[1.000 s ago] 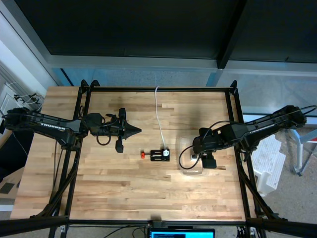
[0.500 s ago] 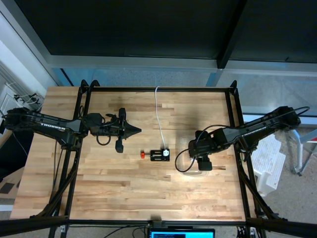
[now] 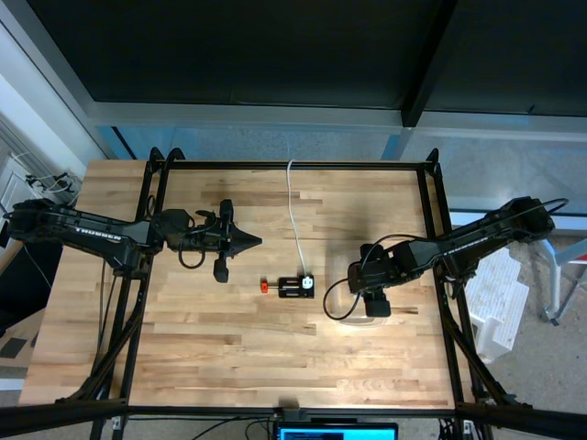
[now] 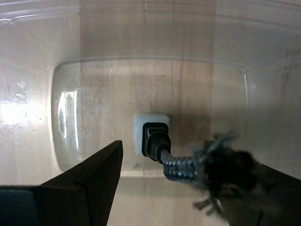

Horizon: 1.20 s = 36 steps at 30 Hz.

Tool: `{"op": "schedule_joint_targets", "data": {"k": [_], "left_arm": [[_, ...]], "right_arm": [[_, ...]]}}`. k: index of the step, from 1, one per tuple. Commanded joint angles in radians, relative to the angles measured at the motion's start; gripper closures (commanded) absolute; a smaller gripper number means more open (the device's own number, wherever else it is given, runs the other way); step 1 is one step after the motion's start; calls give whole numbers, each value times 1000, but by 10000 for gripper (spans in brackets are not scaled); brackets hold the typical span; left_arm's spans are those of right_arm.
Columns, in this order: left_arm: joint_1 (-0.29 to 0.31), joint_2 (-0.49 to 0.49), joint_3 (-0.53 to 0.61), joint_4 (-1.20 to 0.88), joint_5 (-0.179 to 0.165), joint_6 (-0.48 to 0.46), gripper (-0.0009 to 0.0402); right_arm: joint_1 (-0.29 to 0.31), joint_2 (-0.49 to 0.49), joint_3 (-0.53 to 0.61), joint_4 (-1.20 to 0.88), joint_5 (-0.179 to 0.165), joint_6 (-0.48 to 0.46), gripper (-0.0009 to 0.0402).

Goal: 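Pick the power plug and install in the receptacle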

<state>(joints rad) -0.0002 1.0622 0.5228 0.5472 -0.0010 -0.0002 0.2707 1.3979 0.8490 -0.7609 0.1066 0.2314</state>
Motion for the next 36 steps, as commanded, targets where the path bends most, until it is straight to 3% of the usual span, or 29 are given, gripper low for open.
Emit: {"op": "schedule_joint_targets", "data": {"k": [1, 7, 20, 36], "left_arm": [[0, 0, 0, 0, 0, 0, 393], [0, 0, 0, 0, 0, 0, 393], [0, 0, 0, 0, 0, 0, 393], [0, 0, 0, 0, 0, 0, 393]], "right_arm": [[2, 0, -1, 4, -2, 0, 173], [5, 0, -12, 24, -2, 0, 200], [7, 18, -15, 39, -2, 0, 201], [7, 18, -27, 60, -2, 0, 277]]}}
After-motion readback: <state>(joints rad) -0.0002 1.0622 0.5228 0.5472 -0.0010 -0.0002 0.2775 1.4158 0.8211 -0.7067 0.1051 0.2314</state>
